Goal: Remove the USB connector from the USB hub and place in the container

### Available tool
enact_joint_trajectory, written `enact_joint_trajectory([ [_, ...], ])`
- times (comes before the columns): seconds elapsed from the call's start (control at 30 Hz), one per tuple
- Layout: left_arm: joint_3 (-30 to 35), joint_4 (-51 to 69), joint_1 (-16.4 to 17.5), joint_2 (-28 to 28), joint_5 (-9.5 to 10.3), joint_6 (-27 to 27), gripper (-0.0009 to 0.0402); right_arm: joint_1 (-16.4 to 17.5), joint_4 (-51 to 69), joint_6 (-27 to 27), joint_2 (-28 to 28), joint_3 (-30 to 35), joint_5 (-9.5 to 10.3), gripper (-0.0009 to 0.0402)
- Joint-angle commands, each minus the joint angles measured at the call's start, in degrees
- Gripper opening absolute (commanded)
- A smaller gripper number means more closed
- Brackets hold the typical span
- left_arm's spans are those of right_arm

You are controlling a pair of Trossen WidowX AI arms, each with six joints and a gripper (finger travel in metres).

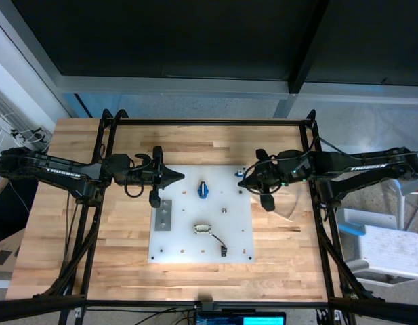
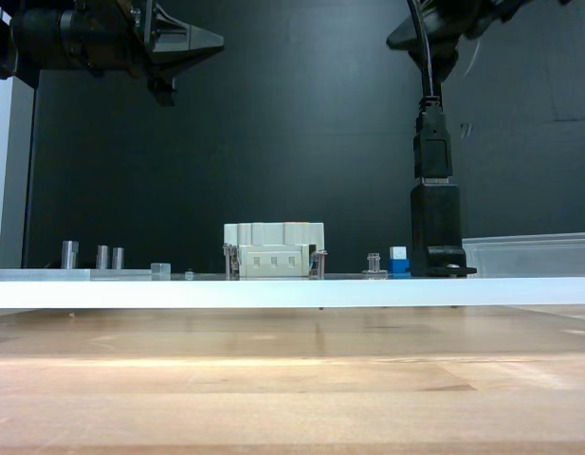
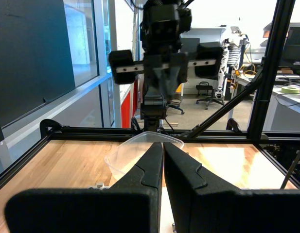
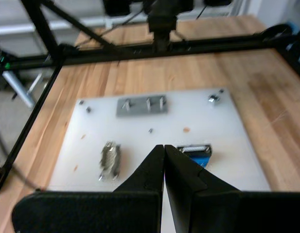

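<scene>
The USB hub [image 1: 223, 251] is a small black block at the front right of the white board [image 1: 188, 247]. In the low view the USB connector [image 2: 432, 152] stands upright in the USB hub [image 2: 436, 226], its thin cable rising from it. The clear container [image 1: 292, 204] lies on the wood just right of the board, also seen low [image 2: 529, 254] and from the left wrist [image 3: 135, 151]. My left gripper [image 1: 180, 177] hovers shut over the board's back left, holding nothing. My right gripper [image 1: 240, 181] hovers shut over the back right, far from the hub. The right wrist view does not show the hub.
A beige multi-pin connector [image 1: 202, 230] sits mid-board, a grey metal block [image 1: 163, 217] with pegs at its left, and a blue clip [image 1: 202, 190] at the back. A black frame [image 1: 209, 122] rims the wooden table.
</scene>
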State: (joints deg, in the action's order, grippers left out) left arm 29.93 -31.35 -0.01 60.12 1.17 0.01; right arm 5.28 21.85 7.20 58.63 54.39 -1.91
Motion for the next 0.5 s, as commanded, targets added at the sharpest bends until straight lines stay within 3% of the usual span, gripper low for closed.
enact_joint_trajectory([
  [0.03, 0.0, 0.0, 0.0, 0.0, -0.02, 0.0, 0.0001, 1.1, 5.5, 0.4, 1.4, 3.2, -0.15, 0.0],
  [0.1, 0.0, 0.0, 0.0, 0.0, -0.02, 0.0, 0.0001, 2.0, 8.1, 1.3, 2.5, 5.2, -0.94, 0.0],
  [0.23, 0.0, 0.0, 0.0, 0.0, -0.02, 0.0, 0.0001, 4.4, 13.9, 1.6, 5.2, 8.9, -4.63, 0.0],
  [0.5, 0.0, 0.0, 0.0, 0.0, -0.02, 0.0, 0.0001, 9.2, 21.5, 5.5, 10.8, 14.1, -5.35, 0.0],
])
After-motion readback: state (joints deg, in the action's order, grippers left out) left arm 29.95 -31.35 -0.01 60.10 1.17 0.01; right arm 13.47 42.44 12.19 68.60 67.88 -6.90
